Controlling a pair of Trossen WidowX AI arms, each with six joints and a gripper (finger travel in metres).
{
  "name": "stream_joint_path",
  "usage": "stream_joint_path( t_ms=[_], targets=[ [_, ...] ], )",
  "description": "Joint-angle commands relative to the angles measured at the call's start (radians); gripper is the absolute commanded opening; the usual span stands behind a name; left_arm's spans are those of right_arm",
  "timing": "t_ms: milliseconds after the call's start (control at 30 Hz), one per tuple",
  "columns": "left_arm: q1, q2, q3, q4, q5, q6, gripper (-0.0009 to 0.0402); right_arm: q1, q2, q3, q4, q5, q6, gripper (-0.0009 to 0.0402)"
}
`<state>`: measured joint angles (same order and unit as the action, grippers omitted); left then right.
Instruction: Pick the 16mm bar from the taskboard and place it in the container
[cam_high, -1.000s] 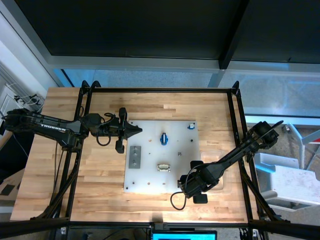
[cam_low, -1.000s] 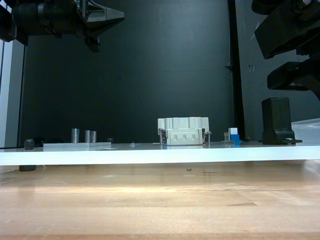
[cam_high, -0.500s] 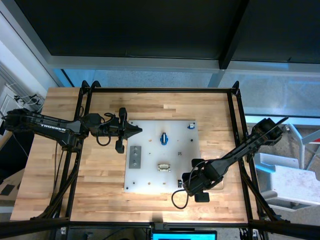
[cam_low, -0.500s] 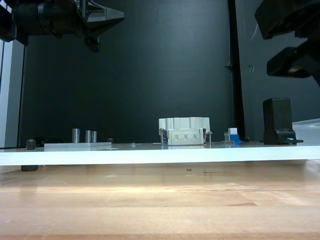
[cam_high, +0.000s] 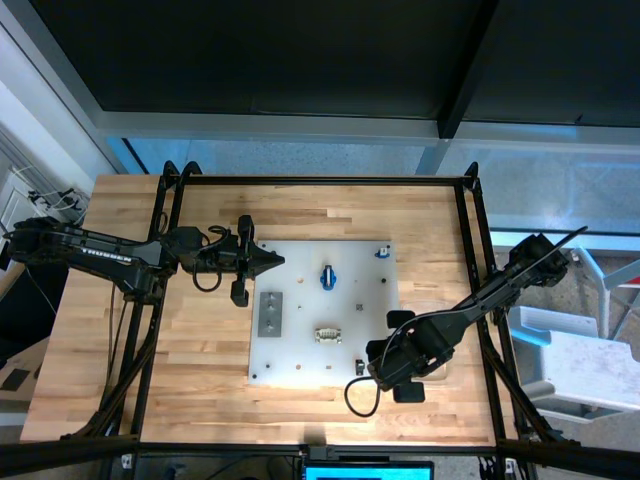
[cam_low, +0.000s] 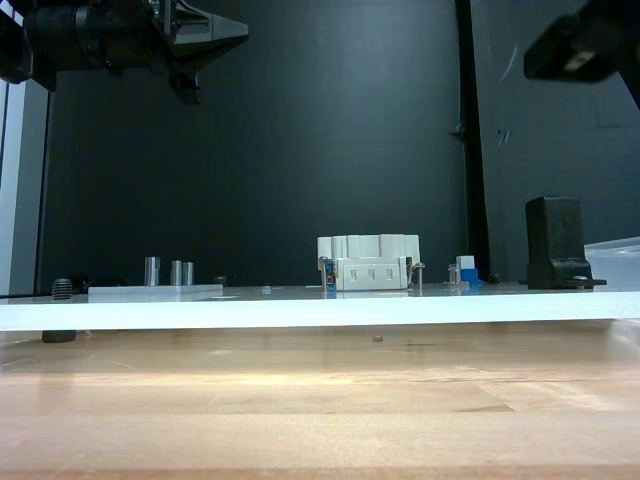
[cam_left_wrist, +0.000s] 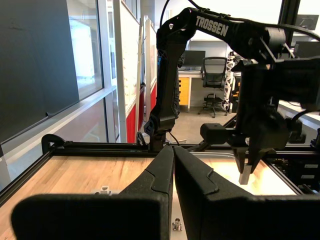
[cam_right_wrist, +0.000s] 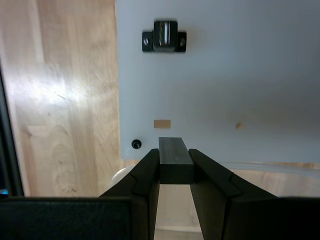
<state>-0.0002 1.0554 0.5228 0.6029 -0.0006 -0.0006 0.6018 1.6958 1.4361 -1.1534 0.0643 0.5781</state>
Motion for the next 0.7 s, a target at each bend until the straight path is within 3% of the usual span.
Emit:
stream_joint_path(
  t_ms=[33, 100, 400, 700],
  targets=[
    [0.000, 0.000, 0.000, 0.000, 0.000, 0.000, 0.0000, 0.000, -0.007, 0.039, -0.026, 0.012, 0.000, 0.0002],
    [0.000, 0.000, 0.000, 0.000, 0.000, 0.000, 0.0000, 0.000, -0.008, 0.057, -0.038, 0.026, 0.000, 0.0002],
    [0.000, 0.000, 0.000, 0.000, 0.000, 0.000, 0.0000, 0.000, -0.016, 0.059, -0.040, 0.027, 0.001, 0.0002],
    [0.000, 0.000, 0.000, 0.000, 0.000, 0.000, 0.0000, 0.000, -0.029, 0.053, -0.068, 0.051, 0.009, 0.0002]
  ],
)
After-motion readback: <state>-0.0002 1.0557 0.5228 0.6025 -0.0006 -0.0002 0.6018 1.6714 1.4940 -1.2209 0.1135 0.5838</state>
